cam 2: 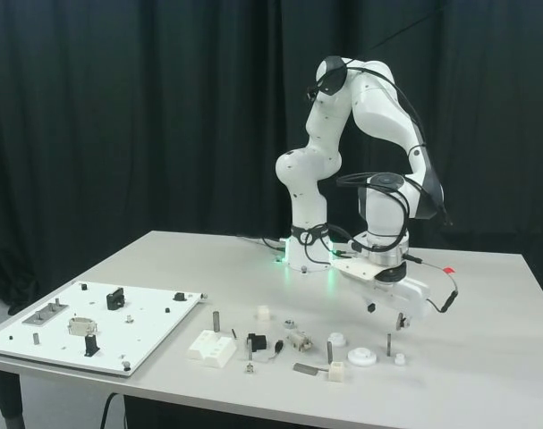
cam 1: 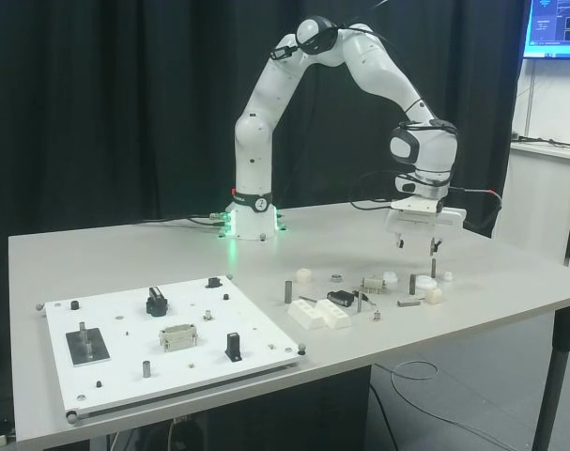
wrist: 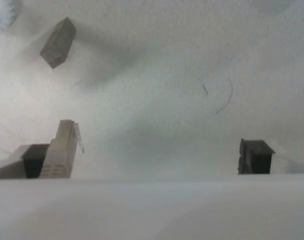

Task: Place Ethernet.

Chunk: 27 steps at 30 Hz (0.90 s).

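A: So, the bench [cam 1: 125,258] carries the white board [cam 1: 172,376] well off from the end effector [cam 1: 417,246]?
B: Yes. Its fingers are spread apart, empty, hovering above loose parts; the Ethernet plug [cam 1: 342,300] likely lies below, awaiting pickup.

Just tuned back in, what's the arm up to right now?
The white Franka arm is holding its claw open above the loose parts scattered on the grey table, and it grips nothing. In the wrist view a small grey block lies on the table below. The Ethernet plug with its black cable sits among the parts. The white assembly board sits apart, toward the table's other end.
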Available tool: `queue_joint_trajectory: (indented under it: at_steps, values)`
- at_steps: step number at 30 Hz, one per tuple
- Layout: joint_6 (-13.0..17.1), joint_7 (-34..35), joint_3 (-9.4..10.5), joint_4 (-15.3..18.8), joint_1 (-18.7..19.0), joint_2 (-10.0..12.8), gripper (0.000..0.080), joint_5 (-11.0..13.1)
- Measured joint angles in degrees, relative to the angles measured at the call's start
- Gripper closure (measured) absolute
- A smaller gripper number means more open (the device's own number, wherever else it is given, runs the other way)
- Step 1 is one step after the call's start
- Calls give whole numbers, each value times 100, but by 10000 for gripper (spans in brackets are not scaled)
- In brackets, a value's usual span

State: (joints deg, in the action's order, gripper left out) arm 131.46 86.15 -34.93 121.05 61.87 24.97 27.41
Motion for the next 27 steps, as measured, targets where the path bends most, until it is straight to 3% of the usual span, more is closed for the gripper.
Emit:
queue_joint_trajectory:
  at_steps: [27]
  values:
    - [-213, 85, 21, -66, 0, -28, 3, 11]
